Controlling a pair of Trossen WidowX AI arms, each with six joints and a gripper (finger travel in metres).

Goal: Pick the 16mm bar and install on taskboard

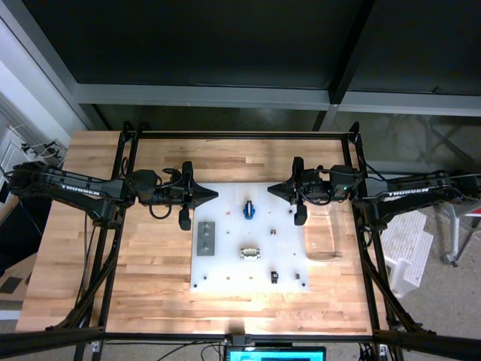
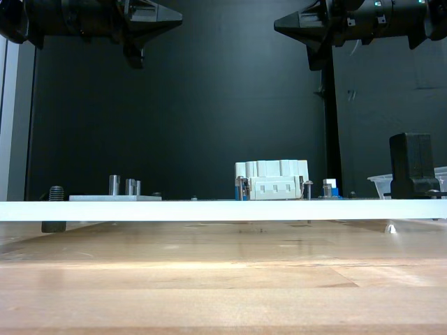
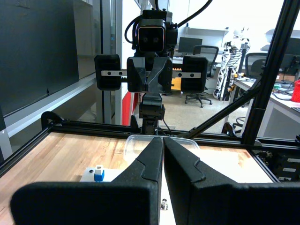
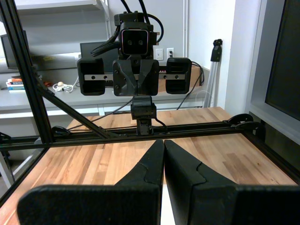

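Short metal bars (image 2: 114, 185) stand upright in a grey block (image 1: 206, 239) at the left side of the white taskboard (image 1: 225, 280); I cannot tell which one is the 16mm bar. My left gripper (image 1: 216, 195) hangs high above the board's far left corner, shut and holding nothing. Facing it from the right, my right gripper (image 1: 270, 188) is also shut and empty, high above the board's far edge. In the left wrist view the left gripper (image 3: 162, 139) points at the right arm. In the right wrist view the right gripper (image 4: 164, 140) points at the left arm.
On the board are a blue part (image 1: 249, 209), a white connector (image 1: 250, 253) and a small black block (image 1: 275, 277). A clear plastic tray (image 1: 328, 235) lies on the wooden table just right of the board. A black frame rings the table.
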